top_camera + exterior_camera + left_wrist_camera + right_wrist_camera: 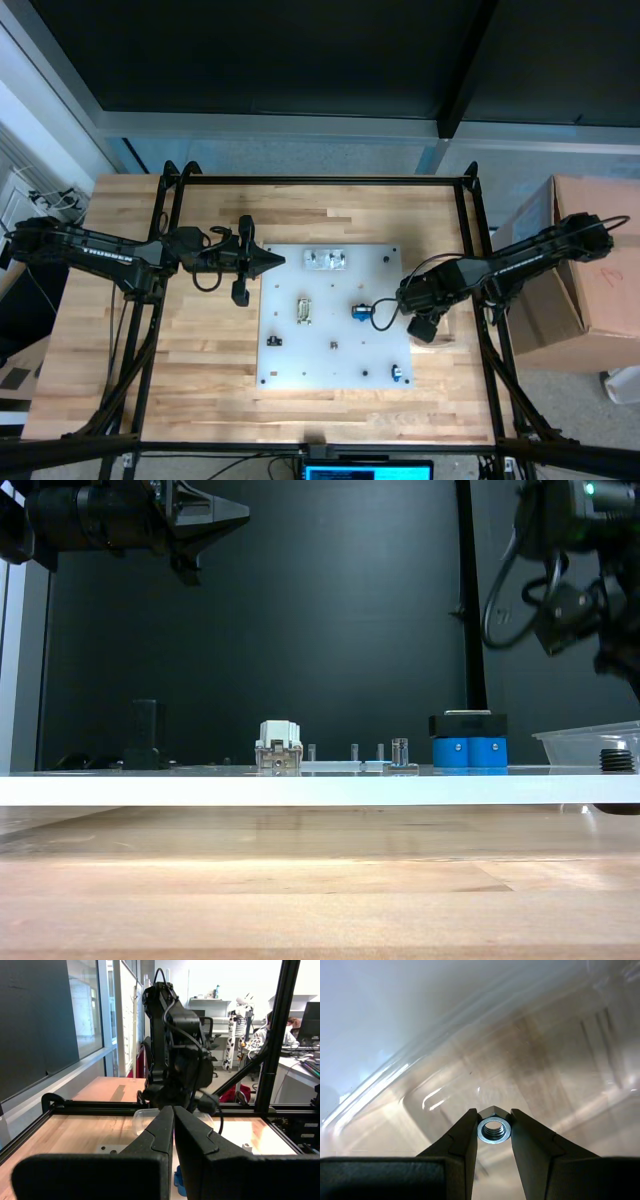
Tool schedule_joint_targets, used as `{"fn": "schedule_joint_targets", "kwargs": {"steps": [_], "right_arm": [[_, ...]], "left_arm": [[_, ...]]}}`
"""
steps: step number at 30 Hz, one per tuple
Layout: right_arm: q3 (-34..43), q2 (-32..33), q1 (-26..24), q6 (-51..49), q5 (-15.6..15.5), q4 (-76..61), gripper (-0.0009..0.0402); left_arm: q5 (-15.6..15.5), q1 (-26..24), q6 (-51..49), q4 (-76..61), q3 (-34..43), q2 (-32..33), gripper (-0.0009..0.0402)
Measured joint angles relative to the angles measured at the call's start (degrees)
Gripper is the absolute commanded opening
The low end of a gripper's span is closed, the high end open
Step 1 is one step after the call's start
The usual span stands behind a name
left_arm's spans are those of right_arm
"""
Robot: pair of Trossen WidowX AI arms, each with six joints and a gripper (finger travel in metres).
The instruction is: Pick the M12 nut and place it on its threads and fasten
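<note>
Silver nut (pixel 494 1130) pinched between my right gripper (pixel 494 1119) tips, above the clear tray (pixel 585 742) off the board's (pixel 330 375) 3 o'clock edge. Stud (pixel 617 760) at 5 o'clock bare, ribs showing. Left gripper (pixel 173 1110) closed on nothing, hovering at 10 o'clock.

Your left arm (pixel 100 255) reaches inward, roughly level and raised high. The left end effector (pixel 276 262) points toward the right arm, with its fingers (pixel 160 1132) pressed together. Your right arm (pixel 530 245) reaches inward and bends down at the wrist. The right end effector (pixel 494 1114) points downward, its fingers clamped on the nut (pixel 482 1131).
</note>
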Motion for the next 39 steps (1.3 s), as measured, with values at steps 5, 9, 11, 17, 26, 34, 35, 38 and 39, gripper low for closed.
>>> {"fn": "schedule_joint_targets", "kwargs": {"steps": [5, 9, 11, 17, 26, 34, 35, 38, 39], "right_arm": [[4.2, 0.3, 1.0, -4.0, 0.0, -1.6, 0.0032], [6.6, 2.0, 2.3, -4.9, 0.0, -2.9, 0.0031], [7.8, 3.1, 2.9, -6.2, 0.1, -3.2, 0.0032], [13.2, 7.7, 5.7, -19.7, 0.3, -3.3, 0.0032], [23.4, 16.6, 10.0, -46.9, 0.2, -3.3, 0.0032], [34.1, 26.4, 12.0, -63.4, 0.3, -4.2, 0.0031], [35.5, 27.6, 12.2, -66.2, 0.3, -4.3, 0.0031], [39.8, 31.4, 13.0, -73.9, 0.2, -5.5, 0.0031], [41.2, 32.6, 13.1, -76.3, 0.3, -5.8, 0.0032]], "left_arm": [[0.0, 0.0, 0.0, 0.0, 0.0, 0.0, 0.0000], [0.0, 0.0, 0.0, 0.0, 0.0, 0.0, 0.0000], [0.0, 0.0, 0.0, 0.0, 0.0, 0.0, 0.0000], [0.0, 0.0, 0.0, 0.0, 0.0, 0.0, 0.0000], [0.0, 0.0, 0.0, 0.0, 0.0, 0.0, 0.0000], [0.0, 0.0, 0.0, 0.0, 0.0, 0.0, 0.0000], [0.0, 0.0, 0.0, 0.0, 0.0, 0.0, 0.0000], [0.0, 0.0, 0.0, 0.0, 0.0, 0.0, 0.0000], [0.0, 0.0, 0.0, 0.0, 0.0, 0.0, 0.0000]]}}
